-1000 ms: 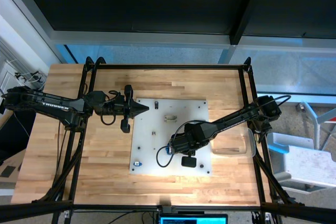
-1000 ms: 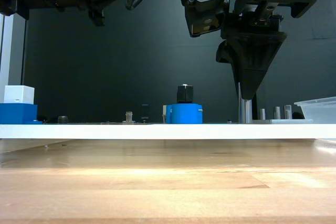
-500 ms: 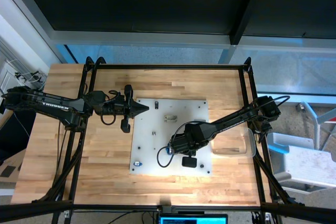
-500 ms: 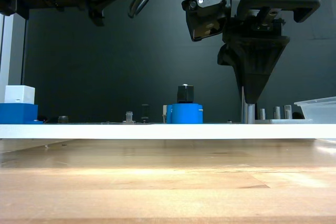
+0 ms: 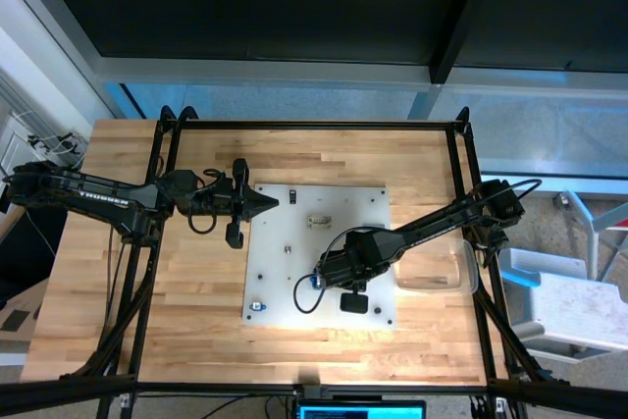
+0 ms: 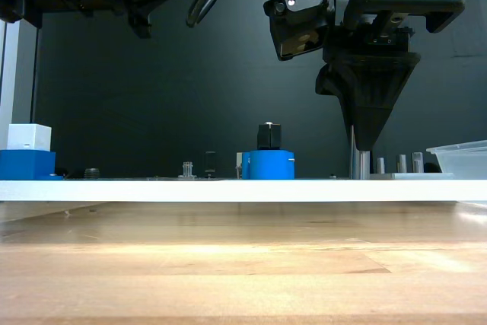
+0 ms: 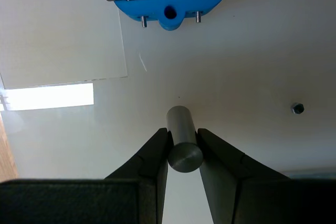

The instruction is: Pick the 16mm cylinder and place it in the taskboard

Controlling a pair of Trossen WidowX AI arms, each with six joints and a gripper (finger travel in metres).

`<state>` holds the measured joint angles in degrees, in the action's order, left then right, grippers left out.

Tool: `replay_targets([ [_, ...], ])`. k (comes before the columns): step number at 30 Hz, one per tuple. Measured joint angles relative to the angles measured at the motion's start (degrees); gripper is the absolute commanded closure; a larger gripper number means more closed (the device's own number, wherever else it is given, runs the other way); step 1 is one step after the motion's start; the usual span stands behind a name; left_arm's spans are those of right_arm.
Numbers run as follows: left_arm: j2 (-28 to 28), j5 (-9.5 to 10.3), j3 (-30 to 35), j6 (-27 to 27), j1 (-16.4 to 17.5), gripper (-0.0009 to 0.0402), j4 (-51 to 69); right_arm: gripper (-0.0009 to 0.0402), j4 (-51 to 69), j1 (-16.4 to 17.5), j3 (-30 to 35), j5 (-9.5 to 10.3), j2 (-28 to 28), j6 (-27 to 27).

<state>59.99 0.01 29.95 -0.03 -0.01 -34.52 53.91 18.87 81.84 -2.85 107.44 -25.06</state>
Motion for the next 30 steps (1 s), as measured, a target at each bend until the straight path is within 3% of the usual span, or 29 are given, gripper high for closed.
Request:
replay_targets([
  [30,0.0,0.02,0.0,0.0,0.0,0.0393,0.0,0.0370,-4.8,0.0,-2.7,-0.07,1.8,0.1],
])
